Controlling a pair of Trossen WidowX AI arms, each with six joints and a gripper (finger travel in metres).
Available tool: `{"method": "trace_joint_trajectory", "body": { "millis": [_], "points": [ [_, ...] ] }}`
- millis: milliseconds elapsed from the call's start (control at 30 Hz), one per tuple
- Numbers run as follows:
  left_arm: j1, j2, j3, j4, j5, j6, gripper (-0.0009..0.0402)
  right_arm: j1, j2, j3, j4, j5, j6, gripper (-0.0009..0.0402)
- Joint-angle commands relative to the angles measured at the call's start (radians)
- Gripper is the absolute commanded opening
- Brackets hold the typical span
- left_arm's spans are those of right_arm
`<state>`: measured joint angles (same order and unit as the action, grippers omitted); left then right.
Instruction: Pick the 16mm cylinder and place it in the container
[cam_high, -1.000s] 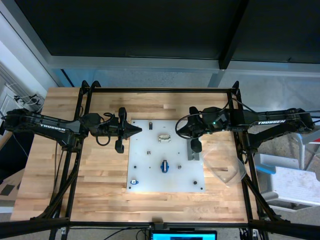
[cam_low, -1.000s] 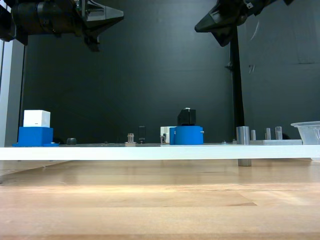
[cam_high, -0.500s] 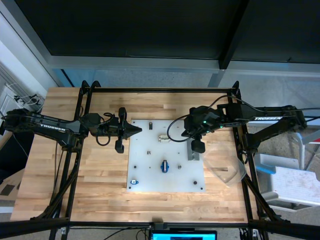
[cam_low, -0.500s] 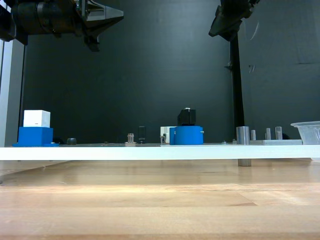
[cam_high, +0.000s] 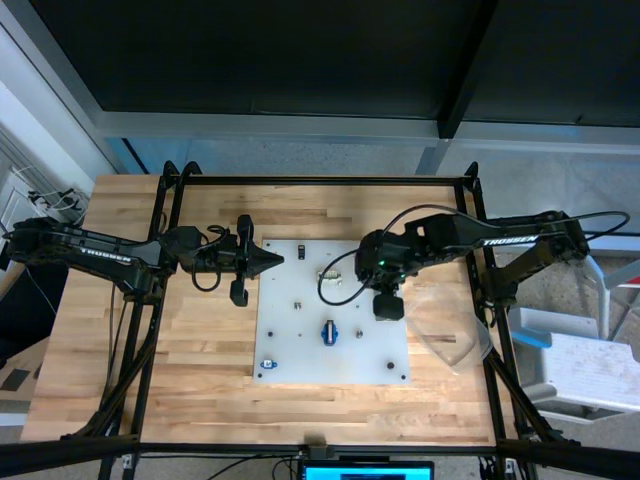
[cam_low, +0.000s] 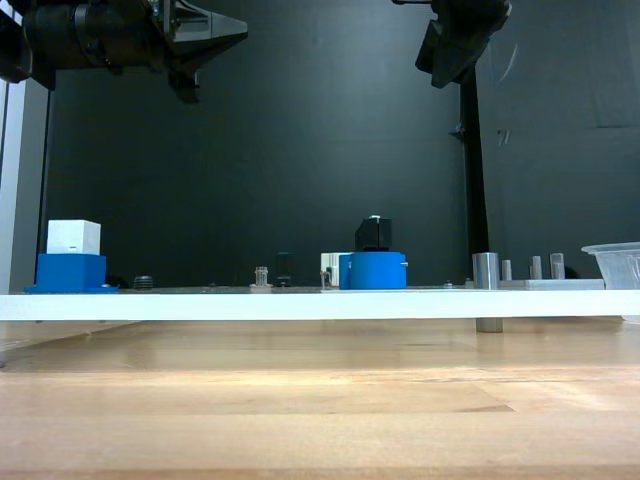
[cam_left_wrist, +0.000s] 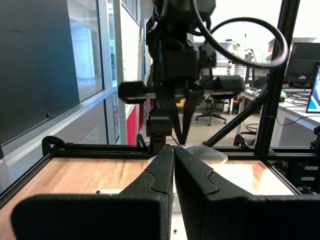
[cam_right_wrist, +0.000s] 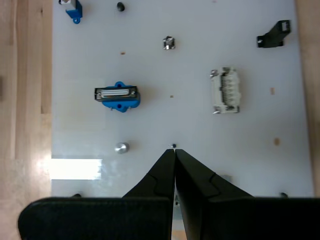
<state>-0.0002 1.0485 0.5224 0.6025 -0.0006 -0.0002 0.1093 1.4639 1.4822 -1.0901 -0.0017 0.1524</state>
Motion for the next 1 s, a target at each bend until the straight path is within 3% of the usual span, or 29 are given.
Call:
{"method": "trace_joint_trajectory", "body": {
  "millis": [33,267,767,933,1000],
  "points": [
    [0.0,0.0,0.0,0.0,0.0,0.0,0.0,0.021,0.02,0.0,-0.006,0.001,0.007,0.0001],
    [0.0,0.0,0.0,0.0,0.0,0.0,0.0,0.056,0.067,0.0,-0.009,0.002,0.023,0.0027],
    [0.0,0.0,0.0,0.0,0.0,0.0,0.0,0.117,0.181,-0.001,-0.01,0.013,0.053,0.0158],
    [0.0,0.0,0.0,0.0,0.0,0.0,0.0,0.14,0.213,-0.002,-0.009,0.062,0.068,0.0195],
    [0.0,0.0,0.0,0.0,0.0,0.0,0.0,0.147,0.223,-0.003,-0.007,0.063,0.068,0.0205]
  ]
}}
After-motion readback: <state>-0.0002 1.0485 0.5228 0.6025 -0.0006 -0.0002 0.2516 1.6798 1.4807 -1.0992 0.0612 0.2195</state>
